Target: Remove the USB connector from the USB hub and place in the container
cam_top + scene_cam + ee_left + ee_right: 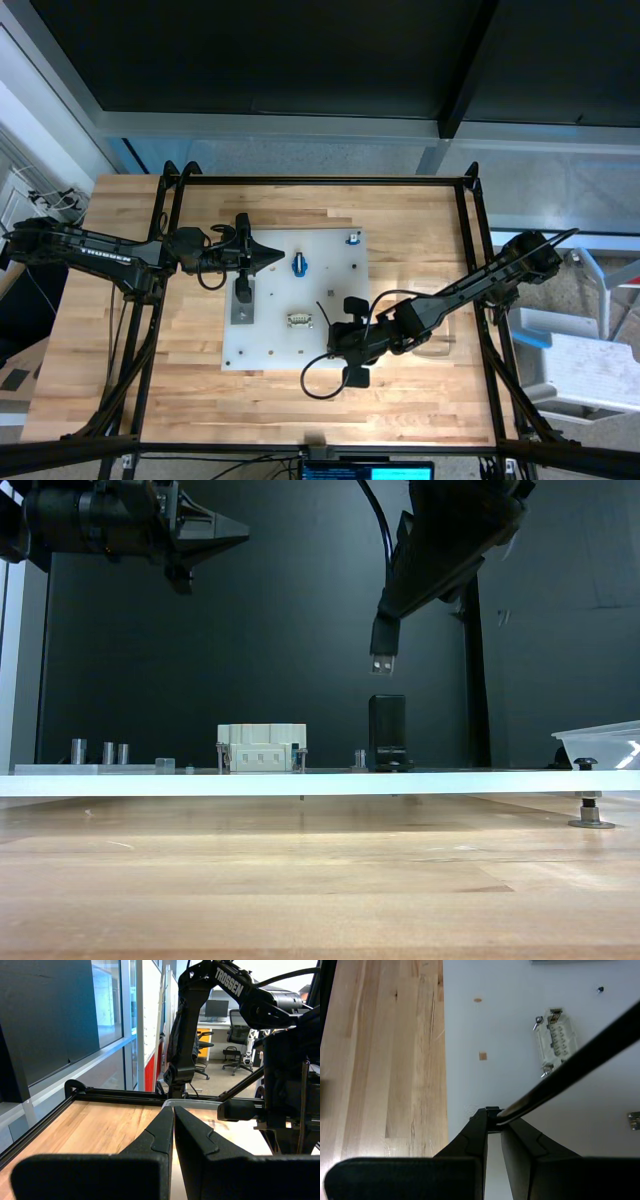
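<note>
Grained wood table [420, 400] bears smooth white board [265, 345]; container [605, 745] is clear plastic.

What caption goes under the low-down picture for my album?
Right pincer holds the USB connector clear of the black hub; left pincer hangs shut, high on the left.

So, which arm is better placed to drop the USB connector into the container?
Right: the right pincer grips the USB connector, near the container; the left pincer, shut, hovers farther off.

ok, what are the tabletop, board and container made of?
Tabletop: wood, visible grain strips. Board: white, matte, probably plastic. Container: clear plastic, see-through walls. Right gripper holds the USB connector above the board; left gripper hovers shut over its left side.
</note>
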Available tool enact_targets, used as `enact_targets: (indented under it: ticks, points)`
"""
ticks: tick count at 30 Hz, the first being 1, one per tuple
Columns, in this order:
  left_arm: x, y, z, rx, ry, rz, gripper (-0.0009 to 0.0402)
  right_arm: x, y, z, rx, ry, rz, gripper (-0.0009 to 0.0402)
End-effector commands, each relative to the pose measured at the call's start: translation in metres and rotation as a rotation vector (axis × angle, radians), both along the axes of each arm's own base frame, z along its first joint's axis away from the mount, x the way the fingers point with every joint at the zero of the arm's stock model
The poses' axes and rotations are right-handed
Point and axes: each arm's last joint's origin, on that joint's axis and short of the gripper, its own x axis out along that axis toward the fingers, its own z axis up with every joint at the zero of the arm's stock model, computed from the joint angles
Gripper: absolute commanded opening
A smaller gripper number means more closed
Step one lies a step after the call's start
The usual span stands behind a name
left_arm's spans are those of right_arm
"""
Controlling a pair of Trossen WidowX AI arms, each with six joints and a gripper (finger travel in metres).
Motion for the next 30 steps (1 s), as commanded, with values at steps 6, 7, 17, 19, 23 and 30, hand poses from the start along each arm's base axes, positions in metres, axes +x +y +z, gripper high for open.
enact_targets:
  ticks: [6,7,17,19,23,30]
  points:
    - [0.0,0.0,0.0,0.0,0.0,0.0,0.0001,-0.003,0.0,0.002,0.008,0.028,0.0,0.0]
    - [0.0,0.0,0.0,0.0,-0.001,0.0,0.0001,-0.005,-0.001,0.003,0.013,0.038,-0.007,0.0]
    - [0.0,0.0,0.0,0.0,0.0,0.0,0.0001,-0.03,-0.001,0.017,0.087,0.08,-0.021,0.0]
    - [0.0,0.0,0.0,0.0,-0.001,0.0,0.0001,-0.036,-0.002,0.017,0.092,0.094,-0.033,0.0]
    - [0.0,0.0,0.0,0.0,0.0,0.0,0.0001,-0.05,-0.004,0.019,0.102,0.117,-0.063,0.0]
    - [0.0,0.0,0.0,0.0,-0.001,0.0,0.0001,-0.079,-0.006,0.014,0.158,0.131,-0.107,0.0]
